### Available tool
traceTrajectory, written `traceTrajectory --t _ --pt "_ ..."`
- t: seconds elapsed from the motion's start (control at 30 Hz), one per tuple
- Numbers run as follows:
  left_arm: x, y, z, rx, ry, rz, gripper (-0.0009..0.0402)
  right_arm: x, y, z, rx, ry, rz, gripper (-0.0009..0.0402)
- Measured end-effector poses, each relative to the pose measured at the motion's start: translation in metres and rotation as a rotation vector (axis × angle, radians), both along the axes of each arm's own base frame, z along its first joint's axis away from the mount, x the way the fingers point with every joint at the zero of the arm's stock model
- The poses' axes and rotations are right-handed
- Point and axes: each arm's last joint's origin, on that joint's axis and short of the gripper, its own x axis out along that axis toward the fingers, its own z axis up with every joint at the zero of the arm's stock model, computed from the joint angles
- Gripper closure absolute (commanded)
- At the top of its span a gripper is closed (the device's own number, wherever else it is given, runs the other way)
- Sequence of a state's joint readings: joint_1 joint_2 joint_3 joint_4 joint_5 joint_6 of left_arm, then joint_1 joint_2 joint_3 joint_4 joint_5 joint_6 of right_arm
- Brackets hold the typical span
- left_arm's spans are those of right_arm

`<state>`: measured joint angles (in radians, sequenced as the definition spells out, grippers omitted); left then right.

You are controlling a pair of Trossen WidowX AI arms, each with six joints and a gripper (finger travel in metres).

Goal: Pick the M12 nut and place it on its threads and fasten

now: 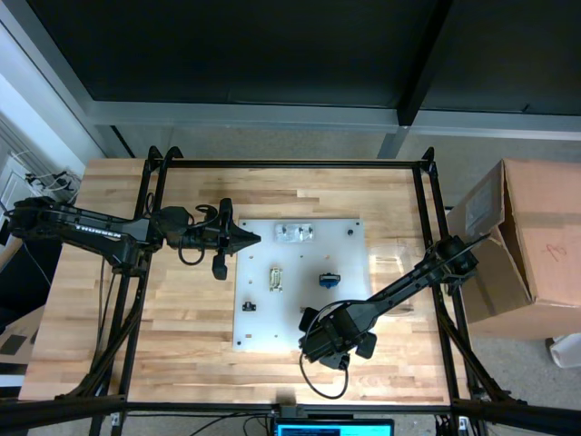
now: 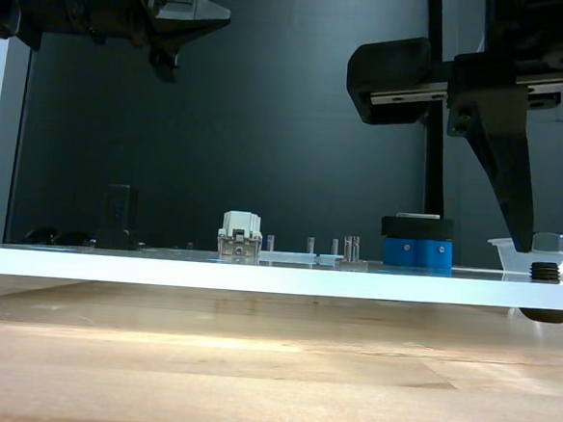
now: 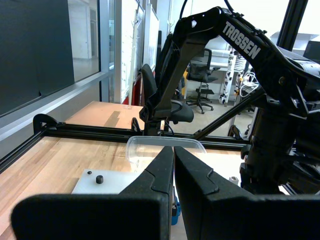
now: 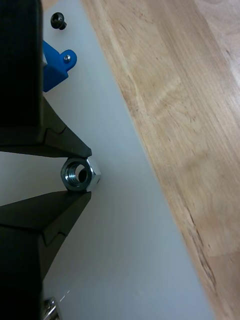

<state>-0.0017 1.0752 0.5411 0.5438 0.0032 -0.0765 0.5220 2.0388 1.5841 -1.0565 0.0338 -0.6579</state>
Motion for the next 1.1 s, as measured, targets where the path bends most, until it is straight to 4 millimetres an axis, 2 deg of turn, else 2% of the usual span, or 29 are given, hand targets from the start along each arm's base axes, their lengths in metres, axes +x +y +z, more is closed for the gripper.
traceTrajectory --t 0.1,0.53,1.1 --pt "0.0 0.0 0.0 0.0 0.0 0.0 0.0393 0.0 0.0 0.0004 0.002 -0.002 -0.01 0.0375" --pt "0.0 0.0 0.0 0.0 0.0 0.0 0.0393 -0.0001 -0.0003 -0.0004 0.02 -0.001 -0.285 0.0375" --pt "0.0 0.0 0.0 0.0 0.0 0.0 0.0393 0.0013 -0.0029 -0.0005 0.052 -0.001 -0.737 0.0375"
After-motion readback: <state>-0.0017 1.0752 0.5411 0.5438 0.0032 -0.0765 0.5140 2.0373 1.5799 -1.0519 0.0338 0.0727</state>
